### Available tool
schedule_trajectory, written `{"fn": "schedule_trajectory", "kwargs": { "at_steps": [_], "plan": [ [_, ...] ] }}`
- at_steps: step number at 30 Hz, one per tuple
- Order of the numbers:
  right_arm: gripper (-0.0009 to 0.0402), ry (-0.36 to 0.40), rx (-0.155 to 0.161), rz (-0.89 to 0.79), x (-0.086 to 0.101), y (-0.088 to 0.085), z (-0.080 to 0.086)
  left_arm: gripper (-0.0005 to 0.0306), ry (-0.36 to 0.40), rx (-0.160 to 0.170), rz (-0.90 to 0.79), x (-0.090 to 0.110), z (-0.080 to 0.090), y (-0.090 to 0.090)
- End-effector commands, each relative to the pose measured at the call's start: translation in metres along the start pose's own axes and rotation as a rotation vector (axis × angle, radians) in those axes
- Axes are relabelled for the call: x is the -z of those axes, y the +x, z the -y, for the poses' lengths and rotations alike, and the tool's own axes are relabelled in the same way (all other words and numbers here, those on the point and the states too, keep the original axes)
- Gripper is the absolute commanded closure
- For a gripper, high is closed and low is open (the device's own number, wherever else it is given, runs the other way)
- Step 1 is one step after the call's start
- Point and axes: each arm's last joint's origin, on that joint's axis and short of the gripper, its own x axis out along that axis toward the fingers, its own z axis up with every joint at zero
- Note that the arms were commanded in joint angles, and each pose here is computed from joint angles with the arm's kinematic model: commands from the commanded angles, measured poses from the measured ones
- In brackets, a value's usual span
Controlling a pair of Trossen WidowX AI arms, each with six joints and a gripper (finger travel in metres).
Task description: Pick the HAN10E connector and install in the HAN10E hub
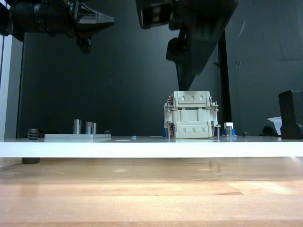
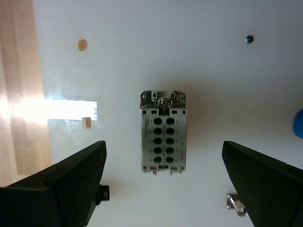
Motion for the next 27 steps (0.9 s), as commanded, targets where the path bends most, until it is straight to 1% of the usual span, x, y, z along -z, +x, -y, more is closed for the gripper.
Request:
{"fn": "schedule_trajectory", "kwargs": {
  "at_steps": [1, 5, 8, 27],
  "plan": [
    [0.0032, -0.001, -0.009, 0.038, 0.002, -0.016, 0.001, 0.03, 0.0, 0.0, 0.0, 0.0, 0.0, 0.0],
    [0.0032, -0.001, -0.022, 0.077, 0.005, -0.033, 0.002, 0.03, 0.0, 0.0, 0.0, 0.0, 0.0, 0.0],
    [0.0031, 0.0, -0.026, 0.09, 0.007, -0.039, 0.002, 0.03, 0.0, 0.0, 0.0, 0.0, 0.0, 0.0],
    [0.0031, -0.001, -0.023, 0.082, 0.008, -0.04, 0.003, 0.03, 0.0, 0.0, 0.0, 0.0, 0.0, 0.0]
  ]
}}
